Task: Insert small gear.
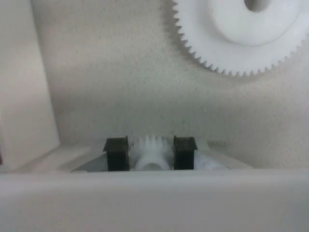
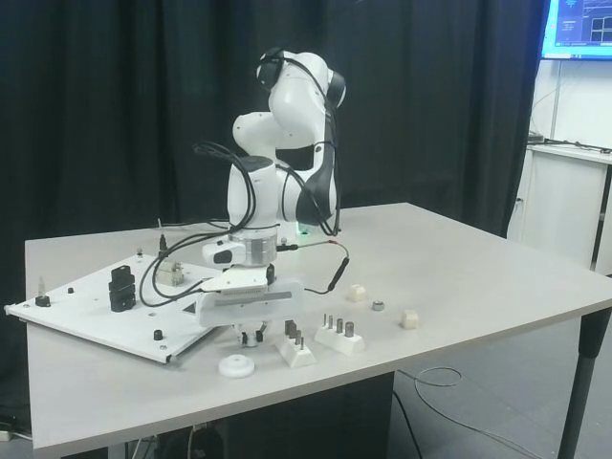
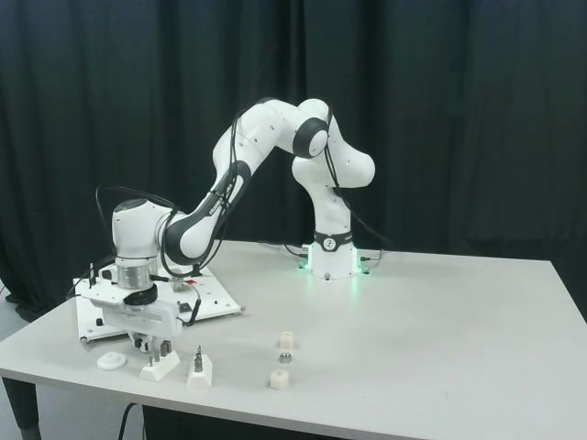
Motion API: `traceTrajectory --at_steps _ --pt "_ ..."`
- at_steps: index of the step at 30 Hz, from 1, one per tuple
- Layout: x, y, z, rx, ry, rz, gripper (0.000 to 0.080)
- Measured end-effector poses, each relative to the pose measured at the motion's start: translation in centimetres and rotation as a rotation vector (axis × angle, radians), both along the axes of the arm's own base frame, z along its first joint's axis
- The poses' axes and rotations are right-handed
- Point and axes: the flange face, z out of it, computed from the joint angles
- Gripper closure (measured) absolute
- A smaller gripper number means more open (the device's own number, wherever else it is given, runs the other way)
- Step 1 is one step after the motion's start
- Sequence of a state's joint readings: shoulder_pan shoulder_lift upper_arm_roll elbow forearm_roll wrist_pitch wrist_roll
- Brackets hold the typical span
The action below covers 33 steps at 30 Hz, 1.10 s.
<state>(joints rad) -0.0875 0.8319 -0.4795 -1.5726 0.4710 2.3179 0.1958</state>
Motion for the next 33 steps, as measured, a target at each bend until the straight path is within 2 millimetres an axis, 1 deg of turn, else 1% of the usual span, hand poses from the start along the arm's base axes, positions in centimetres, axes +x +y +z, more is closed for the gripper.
traceTrajectory --at_steps 15,28,33 --pt "0.9 -0.6 2.2 0.021 0.002 -0.057 0.0607" --pt "1.3 -0.7 2.9 0.027 0.001 -0.099 0.0607" --pt "1.3 -0.9 3.1 0.027 -0.002 -0.163 0.0607"
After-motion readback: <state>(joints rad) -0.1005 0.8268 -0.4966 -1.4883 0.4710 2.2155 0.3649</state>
